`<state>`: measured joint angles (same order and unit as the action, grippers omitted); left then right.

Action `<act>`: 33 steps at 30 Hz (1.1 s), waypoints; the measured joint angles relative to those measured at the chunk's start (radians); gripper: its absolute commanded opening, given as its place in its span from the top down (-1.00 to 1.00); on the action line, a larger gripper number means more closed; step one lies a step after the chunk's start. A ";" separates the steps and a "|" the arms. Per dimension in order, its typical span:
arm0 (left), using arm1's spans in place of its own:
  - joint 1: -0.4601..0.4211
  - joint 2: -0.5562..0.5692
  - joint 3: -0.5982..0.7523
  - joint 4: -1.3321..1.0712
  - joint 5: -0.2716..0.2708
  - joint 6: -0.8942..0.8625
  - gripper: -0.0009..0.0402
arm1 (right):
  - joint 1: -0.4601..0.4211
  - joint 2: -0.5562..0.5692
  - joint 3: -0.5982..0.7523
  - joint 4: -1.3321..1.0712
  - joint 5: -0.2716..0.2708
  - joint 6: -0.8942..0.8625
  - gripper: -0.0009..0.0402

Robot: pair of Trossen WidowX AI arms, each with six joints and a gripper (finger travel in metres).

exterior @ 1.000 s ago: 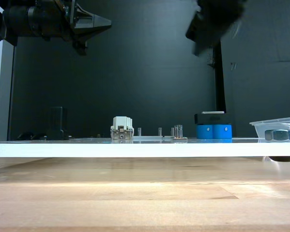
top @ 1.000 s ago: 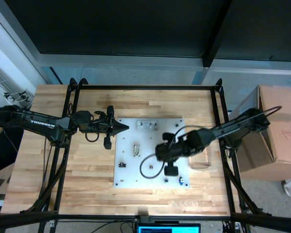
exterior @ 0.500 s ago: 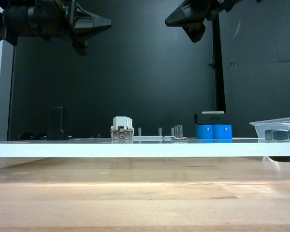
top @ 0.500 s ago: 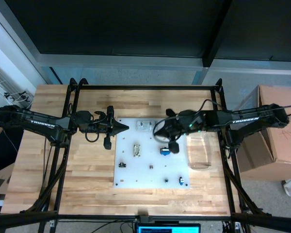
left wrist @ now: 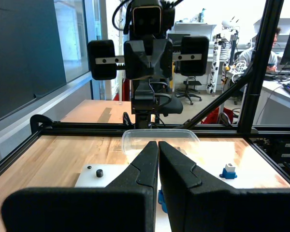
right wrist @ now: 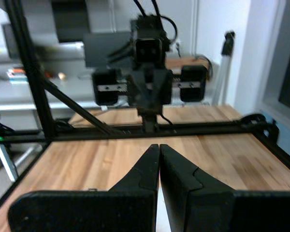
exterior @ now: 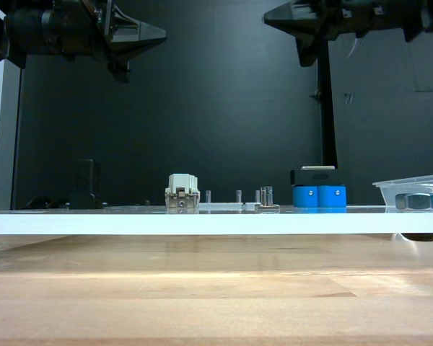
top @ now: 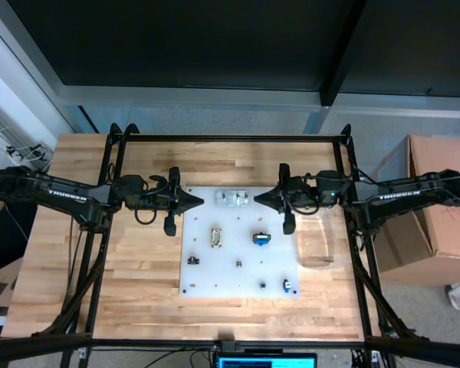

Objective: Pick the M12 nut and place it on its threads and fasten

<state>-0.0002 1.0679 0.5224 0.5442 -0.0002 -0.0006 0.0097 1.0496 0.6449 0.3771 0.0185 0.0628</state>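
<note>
Right end effector (top: 257, 198) hangs high over the far side of the white board (top: 215, 276), fingers pinched together on nothing. Left end effector (top: 199, 201) faces it, tips meeting, empty. The M12 nut (exterior: 417, 202) sits well below the right end effector and nearer the front edge, apparently on its stud, outside the clear tray (top: 316, 261).

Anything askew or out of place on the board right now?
Nothing stands out. The small silver nut sits level, low on its stud, no ribs showing; the clear plastic tray holds no nut in the high view. The left gripper and right gripper, both shut and empty, hang above the white board's far part.
</note>
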 measured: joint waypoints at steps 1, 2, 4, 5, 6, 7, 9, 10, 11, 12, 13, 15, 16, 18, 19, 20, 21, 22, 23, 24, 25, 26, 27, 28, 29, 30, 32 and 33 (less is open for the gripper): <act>0.000 0.000 0.000 0.000 0.000 0.000 0.96 | -0.004 -0.005 -0.018 0.023 0.001 0.002 0.96; 0.000 0.000 0.000 0.000 0.000 0.000 0.96 | -0.006 -0.010 -0.036 0.048 0.002 0.002 0.96; 0.000 0.000 0.000 0.000 0.000 0.000 0.96 | -0.008 -0.016 -0.067 0.084 0.006 0.002 0.96; 0.000 0.000 0.000 0.000 0.000 0.000 0.96 | -0.008 -0.016 -0.080 0.104 0.004 0.006 0.96; 0.000 0.000 0.000 0.000 0.000 0.000 0.96 | -0.008 -0.016 -0.091 0.118 0.003 0.011 0.96; 0.000 0.000 0.000 0.000 0.000 0.000 0.96 | -0.008 -0.016 -0.102 0.130 -0.003 0.014 0.96; 0.000 0.000 0.000 0.000 0.000 0.000 0.96 | -0.008 -0.016 -0.115 0.140 -0.011 0.018 0.96; 0.000 0.000 0.000 0.000 0.000 0.000 0.96 | -0.008 -0.016 -0.118 0.140 -0.011 0.018 0.96; 0.000 0.000 0.000 0.000 0.000 0.000 0.96 | -0.008 -0.016 -0.120 0.141 -0.011 0.018 0.96; 0.000 0.000 0.000 0.000 0.000 0.000 0.96 | -0.008 -0.016 -0.121 0.141 -0.012 0.018 0.96; 0.000 0.000 0.000 0.000 0.000 0.000 0.96 | -0.008 -0.016 -0.121 0.142 -0.012 0.018 0.96; 0.000 0.000 0.000 0.000 0.000 0.000 0.96 | -0.008 -0.016 -0.121 0.143 -0.012 0.018 0.96; 0.000 0.000 0.000 0.000 0.000 0.000 0.96 | -0.008 -0.016 -0.121 0.144 -0.012 0.017 0.96; 0.000 0.000 0.000 0.000 0.000 0.000 0.96 | -0.008 -0.016 -0.120 0.144 -0.012 0.013 0.96; 0.000 0.000 0.000 0.000 0.000 0.000 0.96 | -0.008 -0.016 -0.120 0.144 -0.012 0.011 0.96; 0.000 0.000 0.000 0.000 0.000 0.000 0.96 | -0.008 -0.016 -0.120 0.145 -0.012 0.010 0.96; 0.000 0.000 0.000 0.000 0.000 0.000 0.96 | -0.008 -0.016 -0.120 0.145 -0.012 0.010 0.96; 0.000 0.000 0.000 0.000 0.000 0.000 0.96 | -0.008 -0.016 -0.120 0.146 -0.012 0.010 0.96; 0.000 0.000 0.000 0.000 0.000 0.000 0.96 | -0.008 -0.016 -0.120 0.147 -0.012 0.010 0.96; 0.000 0.000 0.000 0.000 0.000 0.000 0.96 | -0.008 -0.016 -0.120 0.150 -0.012 0.010 0.96; 0.000 0.000 0.000 0.000 0.000 0.000 0.96 | -0.008 -0.016 -0.120 0.153 -0.012 0.010 0.96; 0.000 0.000 0.000 0.000 0.000 0.000 0.96 | -0.008 -0.016 -0.119 0.154 -0.012 0.010 0.96; 0.000 0.000 0.000 0.000 0.000 0.000 0.96 | -0.008 -0.016 -0.119 0.154 -0.012 0.010 0.96; 0.000 0.000 0.000 0.000 0.000 0.000 0.96 | -0.008 -0.016 -0.119 0.154 -0.012 0.010 0.96; 0.000 0.000 0.000 0.000 0.000 0.000 0.96 | -0.008 -0.016 -0.119 0.154 -0.012 0.010 0.96; 0.000 0.000 0.000 0.000 0.000 0.000 0.96 | -0.008 -0.016 -0.119 0.154 -0.012 0.010 0.96; 0.000 0.000 0.000 0.000 0.000 0.000 0.96 | -0.008 -0.016 -0.119 0.154 -0.012 0.010 0.96; 0.000 0.000 0.000 0.000 0.000 0.000 0.96 | -0.008 -0.016 -0.119 0.154 -0.012 0.010 0.96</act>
<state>-0.0002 1.0679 0.5224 0.5438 -0.0002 -0.0006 0.0013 1.0332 0.5255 0.5308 0.0067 0.0723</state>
